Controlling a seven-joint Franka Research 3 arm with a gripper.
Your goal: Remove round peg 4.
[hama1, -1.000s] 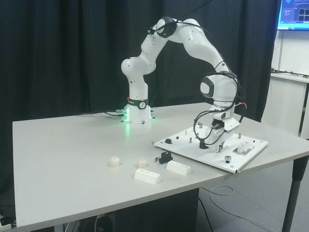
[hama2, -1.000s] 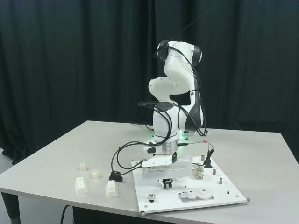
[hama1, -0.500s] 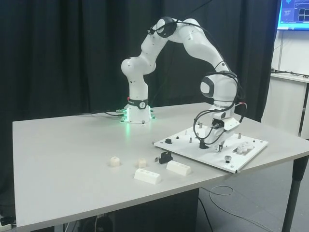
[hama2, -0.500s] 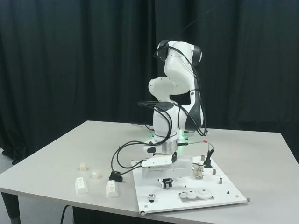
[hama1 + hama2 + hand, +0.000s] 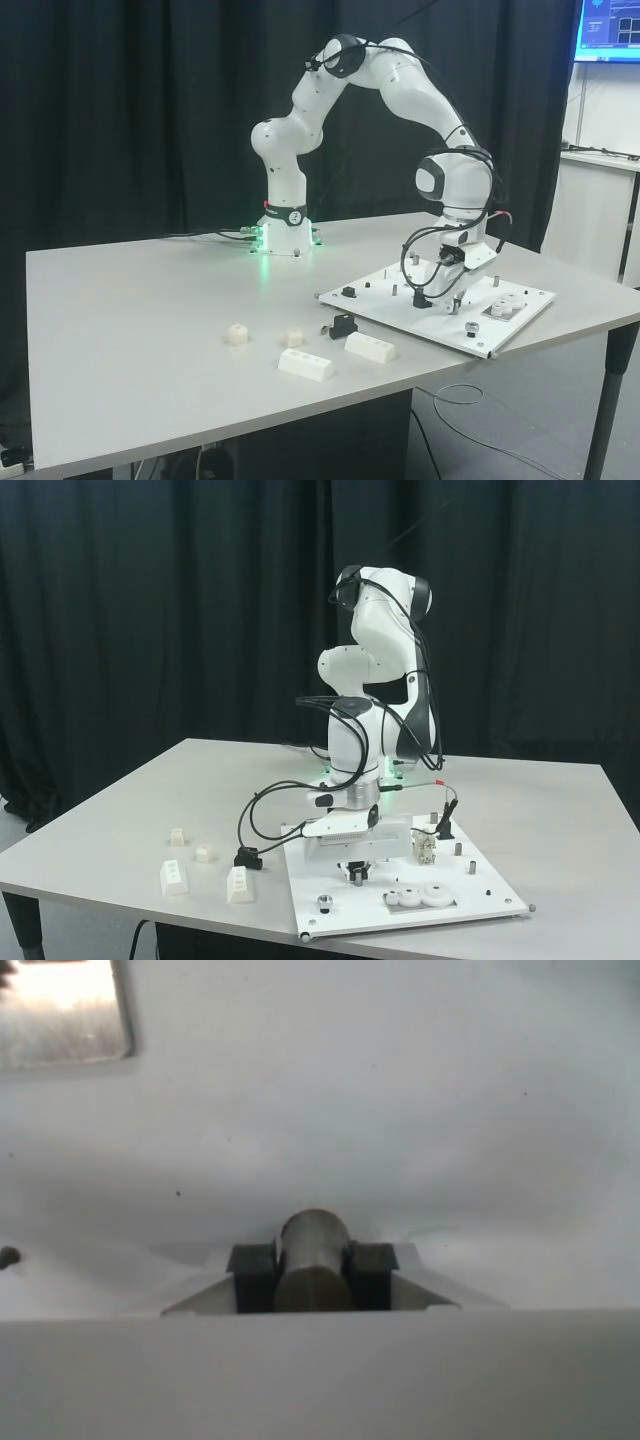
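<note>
— Where is the round peg (image 5: 312, 1265)?

— Low in the centre of the wrist view, a grey cylinder pinched between the two black fingers (image 5: 252, 1278). In the second room view the peg (image 5: 355, 877) sits a little below the middle of the frame, over the near part of the white board (image 5: 490, 895).

— So the gripper (image 5: 312, 1278) has it?

— Yes. The fingers are closed in to the width of the peg, one pad pressing each side. Whether its lower end is in the board or just above it, I cannot tell.

— And in the first room view?

— The gripper (image 5: 457, 302) hangs right of centre from the white arm (image 5: 400, 70), pointing down onto the board (image 5: 385, 305).

— What else is on the board?

— Two white gears (image 5: 420, 899) near its front edge, right of the gripper; a small ring-shaped part (image 5: 323, 901) to its left; short grey pegs (image 5: 470, 865) toward the right.

— And off the board?

— On the grey table (image 5: 120, 330), left of the board: a black connector (image 5: 343, 324) on a cable, two white blocks (image 5: 305, 363) with holes, and two small pale cubes (image 5: 237, 334) beyond them.
</note>
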